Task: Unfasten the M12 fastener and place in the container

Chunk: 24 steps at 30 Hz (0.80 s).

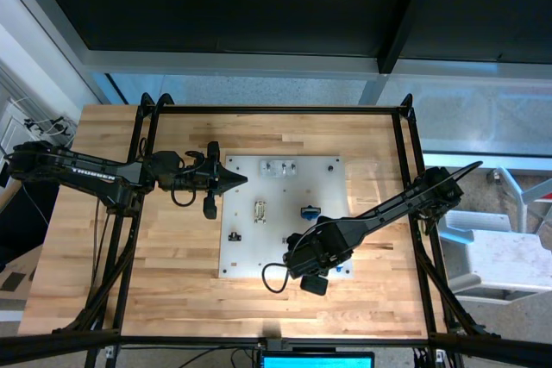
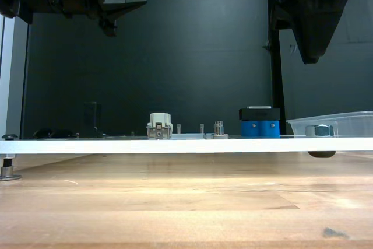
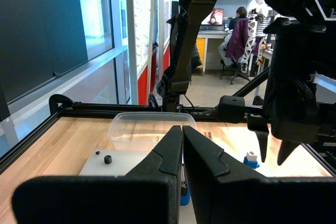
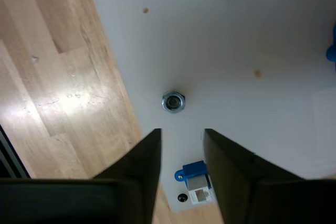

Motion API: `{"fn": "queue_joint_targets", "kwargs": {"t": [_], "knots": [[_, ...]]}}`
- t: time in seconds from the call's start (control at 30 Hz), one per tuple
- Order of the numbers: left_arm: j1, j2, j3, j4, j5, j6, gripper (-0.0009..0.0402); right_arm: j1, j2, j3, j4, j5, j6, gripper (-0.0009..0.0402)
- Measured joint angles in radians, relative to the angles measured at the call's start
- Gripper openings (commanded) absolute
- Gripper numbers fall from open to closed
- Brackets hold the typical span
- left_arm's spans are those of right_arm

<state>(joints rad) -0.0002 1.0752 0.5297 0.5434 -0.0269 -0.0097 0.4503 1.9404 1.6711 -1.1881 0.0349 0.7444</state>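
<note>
m12 fastener (image 4: 173, 102) — one, below right gripper (image 4: 181, 132), jaws spread; left gripper (image 3: 182, 128) aside, jaws together.

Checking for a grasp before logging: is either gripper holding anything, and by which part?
Nothing is held. The right gripper hangs open above the silver nut, not touching it; the left gripper, shut and empty, hovers over the board at its left edge.

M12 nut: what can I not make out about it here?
- High view: the open right gripper, over the board's near right, covers the M12 nut.
- Low view: nut overlaps the container; inside or in front unclear.
- Right wrist view: nut hides stud ribs.
- Left wrist view: shut left gripper, parked left; nut unseen.
</note>
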Motion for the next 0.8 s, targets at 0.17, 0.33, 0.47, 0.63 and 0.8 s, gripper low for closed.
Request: {"fn": "queue_joint_targets", "kwargs": {"t": [0.17, 0.33, 0.47, 0.63, 0.8], "knots": [[0.000, 0.000, 0.000, 0.000, 0.000, 0.000, 0.0000, 0.003, 0.024, -0.017, 0.015, 0.002, 0.001, 0.0201], [0.000, 0.000, 0.000, 0.000, 0.000, 0.000, 0.0000, 0.008, 0.058, -0.018, 0.049, 0.000, -0.002, 0.0221], [0.000, 0.000, 0.000, 0.000, 0.000, 0.000, 0.0000, 0.009, 0.064, -0.025, 0.061, 0.000, -0.019, 0.0223], [0.000, 0.000, 0.000, 0.000, 0.000, 0.000, 0.0000, 0.008, 0.064, -0.056, 0.086, 0.003, -0.028, 0.0220], [0.000, 0.000, 0.000, 0.000, 0.000, 0.000, 0.0000, 0.008, 0.064, -0.102, 0.127, 0.006, -0.035, 0.0220]]}}
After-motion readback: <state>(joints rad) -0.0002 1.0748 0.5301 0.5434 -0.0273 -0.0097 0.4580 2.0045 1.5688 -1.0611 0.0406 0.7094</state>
